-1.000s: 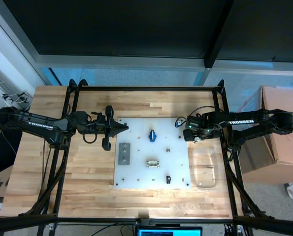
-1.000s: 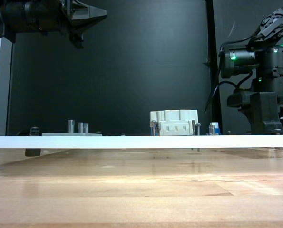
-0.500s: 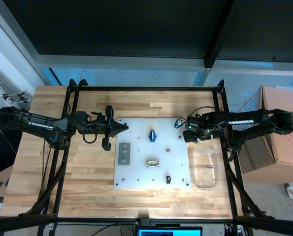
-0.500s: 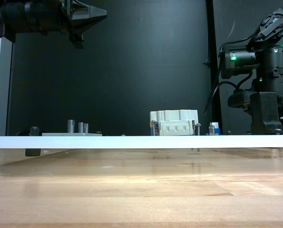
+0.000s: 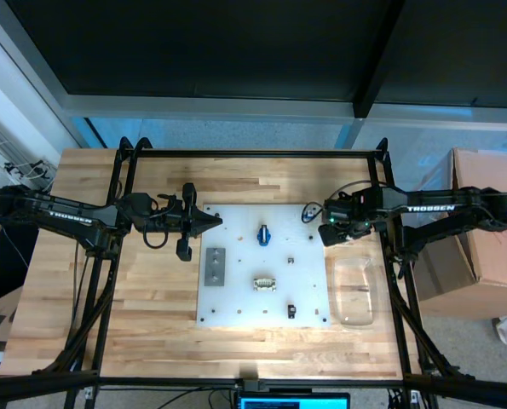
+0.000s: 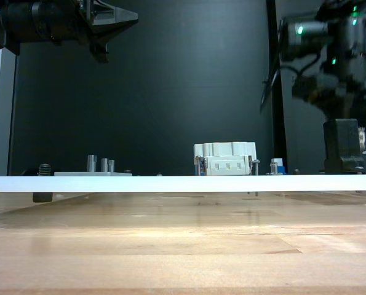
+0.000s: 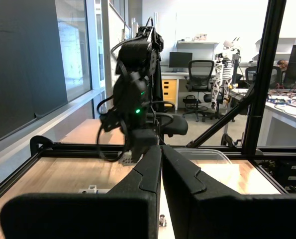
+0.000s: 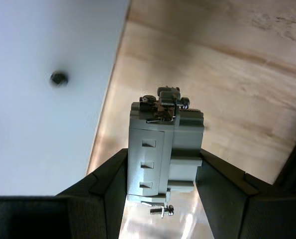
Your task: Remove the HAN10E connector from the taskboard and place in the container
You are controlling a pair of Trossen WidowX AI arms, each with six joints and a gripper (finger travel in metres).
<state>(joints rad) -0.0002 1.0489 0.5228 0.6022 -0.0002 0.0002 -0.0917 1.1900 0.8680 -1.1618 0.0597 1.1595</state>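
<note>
Over the right edge of the white taskboard (image 5: 236, 298), the right gripper (image 8: 162, 162) clamps its fingers on the grey, slotted plastic HAN10E connector (image 8: 160, 149), while the left gripper (image 5: 215, 221), fingers pressed together, hovers at the left edge.

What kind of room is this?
Probably a robot lab in an office. Screens and office chairs fill the room behind the wooden table. The left gripper hangs shut above the white board's left edge; the right gripper holds a gray plug near its right edge.
</note>
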